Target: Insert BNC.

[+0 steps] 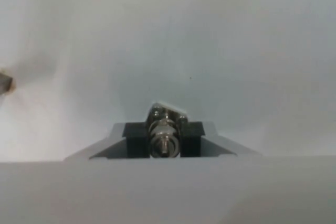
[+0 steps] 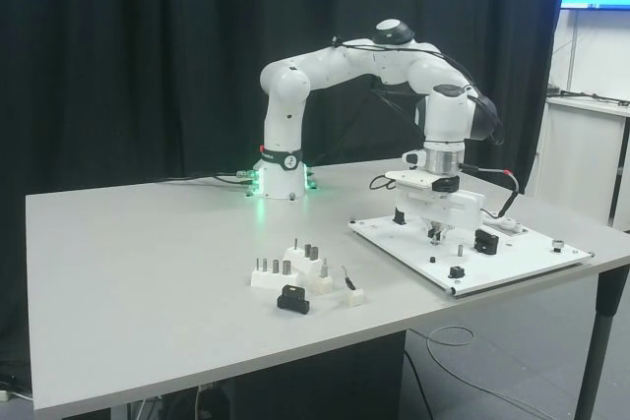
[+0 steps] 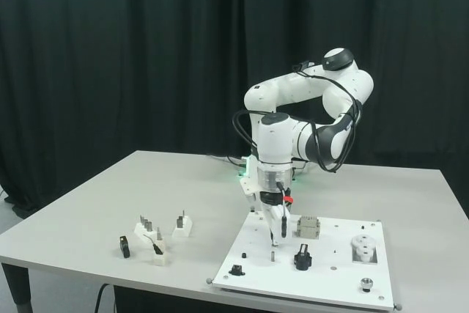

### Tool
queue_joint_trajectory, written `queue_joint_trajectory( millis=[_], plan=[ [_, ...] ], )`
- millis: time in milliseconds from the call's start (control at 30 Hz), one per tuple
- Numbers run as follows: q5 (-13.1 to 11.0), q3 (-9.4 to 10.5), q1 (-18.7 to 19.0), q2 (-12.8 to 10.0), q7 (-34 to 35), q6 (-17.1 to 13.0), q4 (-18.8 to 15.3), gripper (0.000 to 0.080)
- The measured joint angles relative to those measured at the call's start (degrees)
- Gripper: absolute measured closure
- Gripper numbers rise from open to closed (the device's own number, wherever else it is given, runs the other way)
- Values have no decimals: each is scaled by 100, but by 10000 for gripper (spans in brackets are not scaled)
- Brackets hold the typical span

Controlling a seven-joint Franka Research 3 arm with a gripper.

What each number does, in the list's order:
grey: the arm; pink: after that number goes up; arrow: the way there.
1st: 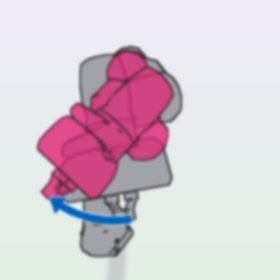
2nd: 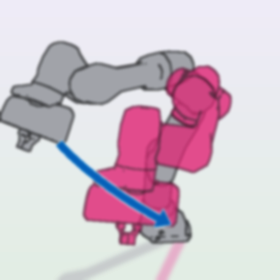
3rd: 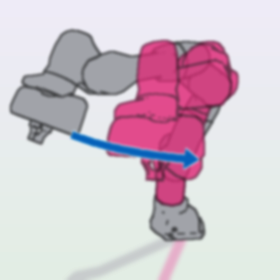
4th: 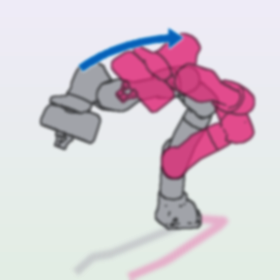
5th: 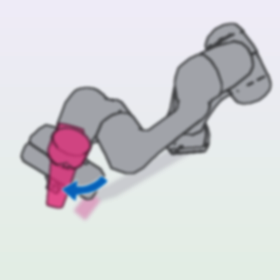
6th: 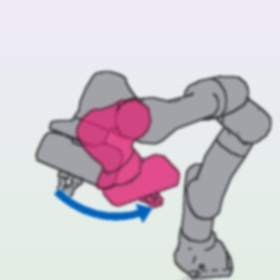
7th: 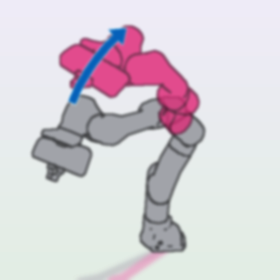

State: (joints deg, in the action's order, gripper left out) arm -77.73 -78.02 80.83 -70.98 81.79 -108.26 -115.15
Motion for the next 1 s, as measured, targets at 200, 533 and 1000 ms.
queue_joint_trajectory(
  millis=[200,533,1000],
  plan=[
    [0,0,0,0,-15,-1,0,682],
    [2,0,2,0,-33,-2,0,682],
    [4,2,3,0,-59,-6,0,682]
  ],
)
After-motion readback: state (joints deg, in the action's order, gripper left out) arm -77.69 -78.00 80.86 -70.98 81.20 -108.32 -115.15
